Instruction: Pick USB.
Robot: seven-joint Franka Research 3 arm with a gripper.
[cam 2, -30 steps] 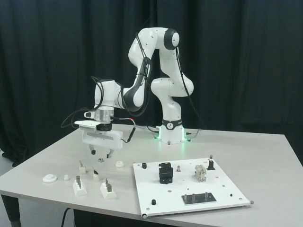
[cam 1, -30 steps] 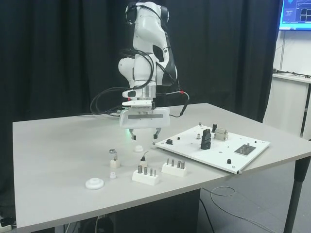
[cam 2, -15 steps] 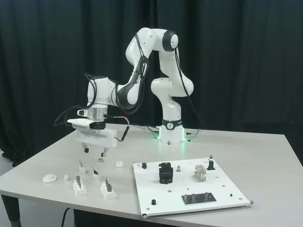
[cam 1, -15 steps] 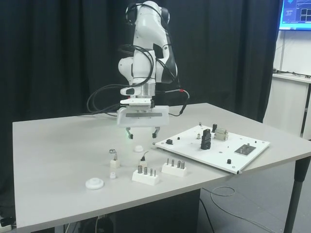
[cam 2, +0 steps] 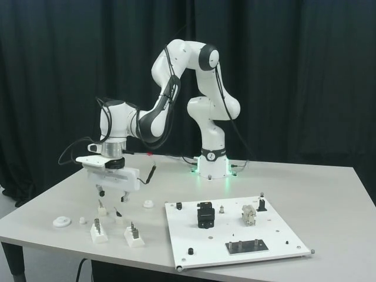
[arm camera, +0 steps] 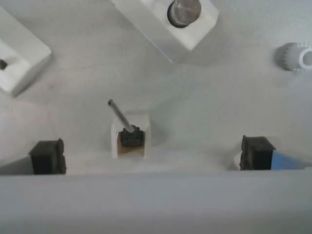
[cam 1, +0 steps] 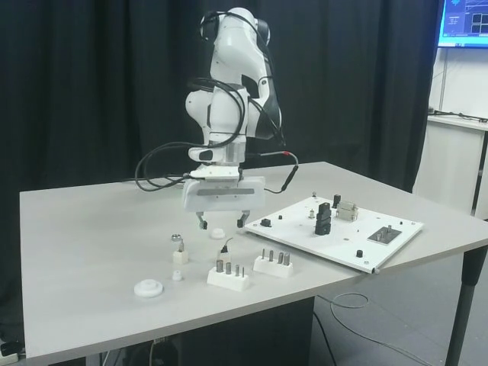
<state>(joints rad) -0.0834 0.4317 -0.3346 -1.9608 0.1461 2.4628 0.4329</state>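
Right now, through the wrist view, I see the claw [arm camera: 151, 156] spread wide and holding nothing, its two black fingertips [arm camera: 48, 157] well apart on either side of the USB [arm camera: 129, 134]. That plug sits in a small white holder [arm camera: 130, 141] on the grey worktop [arm camera: 204, 97], a thin stem leaning out of it. A white block [arm camera: 170, 22] with a round metal peg lies beyond, and a white ribbed knob [arm camera: 292, 57] off to one side.

From the first room view, I see the white arm [cam 1: 229, 84] bent over, wrist pointing straight down, claw [cam 1: 222, 223] hovering just above the USB [cam 1: 226, 248]. Two white peg blocks [cam 1: 229, 276] stand nearer the worktop edge, and a white board [cam 1: 335, 229] lies alongside.

From the second room view, I read the arm [cam 2: 176, 76] reaching far out from its base, elbow high, claw [cam 2: 112, 194] low above the USB [cam 2: 118, 213], not touching it.
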